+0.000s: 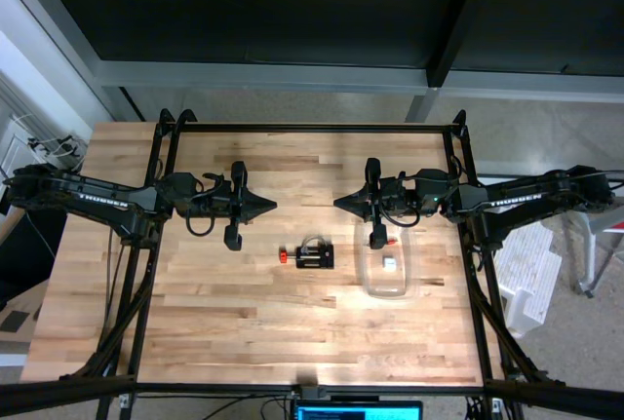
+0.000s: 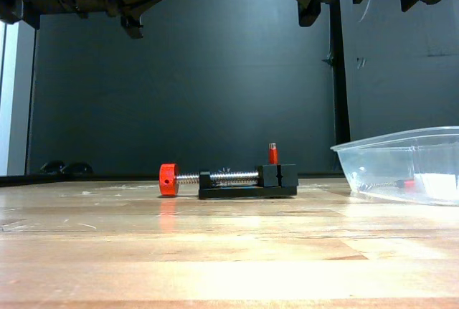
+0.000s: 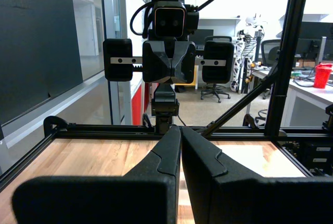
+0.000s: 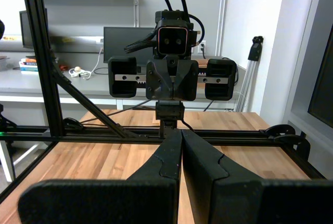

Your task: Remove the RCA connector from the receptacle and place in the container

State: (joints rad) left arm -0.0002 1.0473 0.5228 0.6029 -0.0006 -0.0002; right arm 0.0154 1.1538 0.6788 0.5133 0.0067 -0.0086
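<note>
Right now both pairs of my jaws are closed, fingers pressed together along their seam and holding nothing. My left gripper (image 1: pixel 272 205) hangs high over the left half of the table (image 1: pixel 244 323), tip pointing inward. My right gripper (image 1: pixel 337 203) hangs at the same height over the right half, tip pointing back at it, with a gap between the two tips. From each wrist I look along my closed fingers at the other arm's camera across the table. In the low view both grippers sit well above everything on the wood and touch none of it.

Below that gap, somewhat toward the near edge, the receptacle (image 2: pixel 247 180) lies flat on the table. Its knob (image 2: pixel 168 179) is at the left end, and a silvery threaded screw (image 2: pixel 233 177) runs from the knob into the black body. The RCA connector (image 2: pixel 272 153) stands upright on the right part of the block, red with a pale tip on top. It is seated there, not in the container (image 1: pixel 363 274).

The container lies just right of the receptacle, apart from it. In the high view its far end shows under the body of my right gripper. Inside are a pale grey cube (image 1: pixel 389 262) and, toward the far end, a small red piece (image 1: pixel 389 242); I cannot tell what that piece is.
</note>
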